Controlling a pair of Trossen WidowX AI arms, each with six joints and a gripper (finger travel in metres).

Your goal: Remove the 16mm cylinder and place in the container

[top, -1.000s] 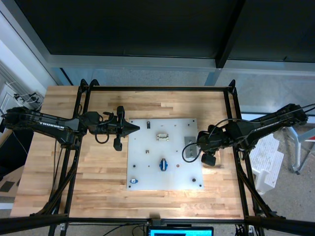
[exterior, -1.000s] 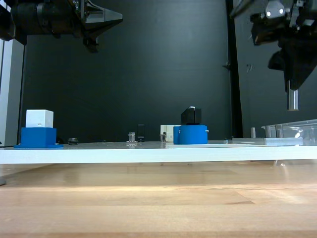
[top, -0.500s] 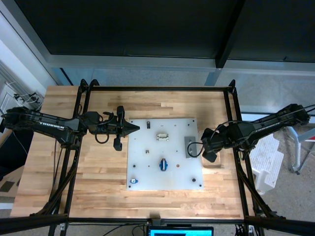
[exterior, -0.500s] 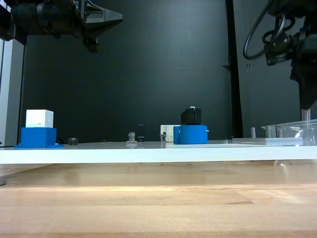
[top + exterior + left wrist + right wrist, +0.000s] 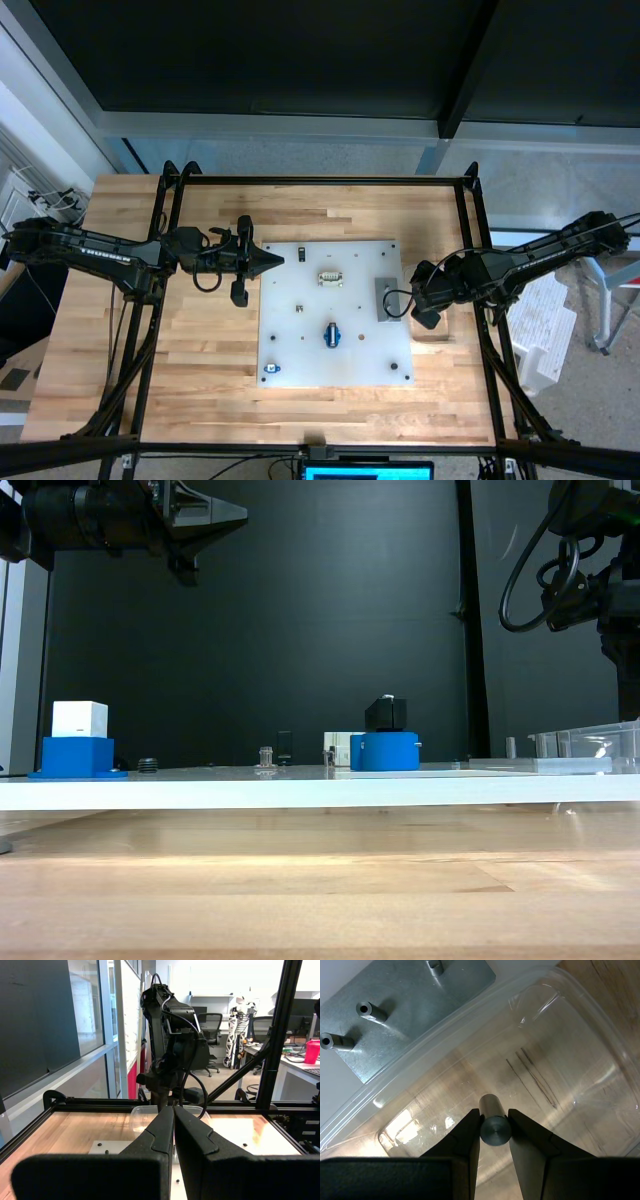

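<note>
Clenched on the 16mm cylinder (image 5: 495, 1129): the right gripper (image 5: 494, 1116), 1 finger pressed to each side of the silvery rod, round end face toward the wrist camera. Held over the inside of the container (image 5: 570, 1045), a clear tray lying just off the right edge of the white board (image 5: 335, 320). Contact with the tray floor not discernible. Just beside the tray, on the board's right margin, a grey metal plate (image 5: 415, 1005) with 3 short pegs standing up.

Reaching in from beyond the board's right edge, the right arm (image 5: 540, 250), wrist bent down. Pinched shut on nothing, the left gripper (image 5: 174, 1110), raised high beside the board's left edge and pointing toward the board. Behind it, the left arm (image 5: 90, 252) stretched level.

On the board: a blue fitting (image 5: 331, 335) near its middle, a small blue piece (image 5: 270, 369) at its near left corner. Under the board, a pale wooden table (image 5: 150, 350) ringed by a black frame (image 5: 320, 181). Past the board's far edge, a dark wall (image 5: 330, 600).
</note>
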